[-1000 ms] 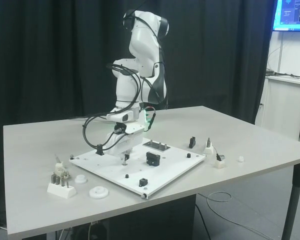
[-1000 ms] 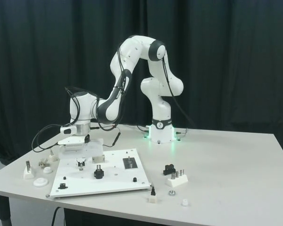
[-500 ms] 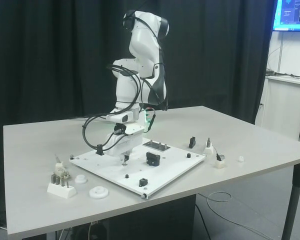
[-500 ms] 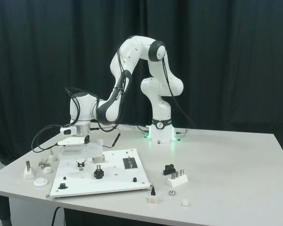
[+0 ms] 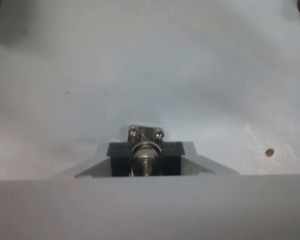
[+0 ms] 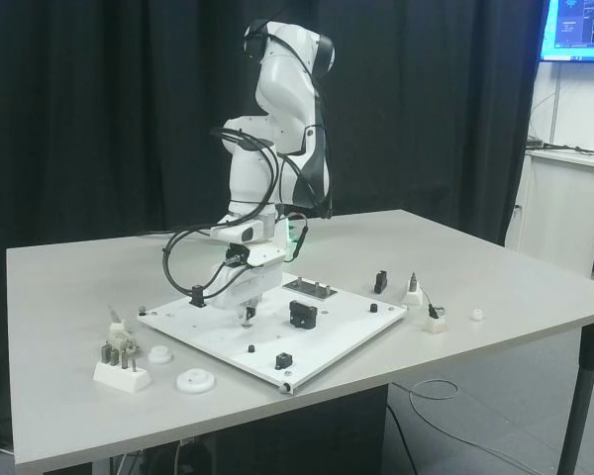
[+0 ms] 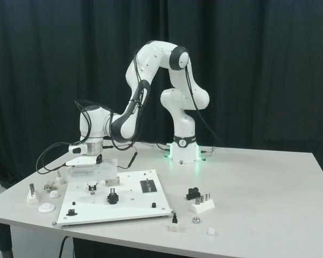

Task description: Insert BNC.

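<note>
In the wrist view a metal BNC connector [image 5: 146, 159] stands upright between two black finger pads [image 5: 119, 161], and my gripper [image 5: 146, 167] looks shut on it. Just beyond it a small metal flange with two screws [image 5: 146, 133] lies on the white board [image 5: 155, 65]. In the room views the gripper [image 6: 246, 313] [image 7: 90, 183] points straight down at the left part of the white board [image 6: 337, 332] [image 7: 134, 207], with its tips close to the surface. The contact between connector and board is hidden.
The board carries a black block [image 6: 302, 315], a small black part [image 6: 284, 357] and a grey plate [image 6: 310, 288]. Beside the board stand a white holder with pins [image 6: 119, 364], a white gear [image 6: 193, 380], and small fixtures [image 6: 413, 290] [image 6: 435, 319]. A black cable [image 6: 193, 267] hangs from the wrist.
The gripper stays over the same spot on the board and has risen very slightly, if at all. Nothing else has moved.
</note>
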### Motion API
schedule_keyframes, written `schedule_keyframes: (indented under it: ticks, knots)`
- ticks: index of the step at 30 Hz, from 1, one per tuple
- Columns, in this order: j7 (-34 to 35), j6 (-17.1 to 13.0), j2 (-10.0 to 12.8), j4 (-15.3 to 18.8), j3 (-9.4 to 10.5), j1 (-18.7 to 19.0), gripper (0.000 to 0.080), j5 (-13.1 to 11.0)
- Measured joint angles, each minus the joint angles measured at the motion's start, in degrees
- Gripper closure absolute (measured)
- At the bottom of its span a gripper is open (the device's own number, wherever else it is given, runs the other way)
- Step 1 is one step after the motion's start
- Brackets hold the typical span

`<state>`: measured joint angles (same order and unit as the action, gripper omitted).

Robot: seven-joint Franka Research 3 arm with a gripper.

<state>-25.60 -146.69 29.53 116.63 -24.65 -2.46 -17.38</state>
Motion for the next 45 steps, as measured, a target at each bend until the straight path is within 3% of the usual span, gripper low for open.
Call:
schedule_keyframes:
  ticks: [22, 45]
  knots:
    - [-6.12, 0.01, 0.04, -0.02, 0.02, 0.00, 0.0682, 0.00]
    - [-21.09, 0.21, 0.06, -0.08, 0.02, -0.04, 0.0682, 0.00]
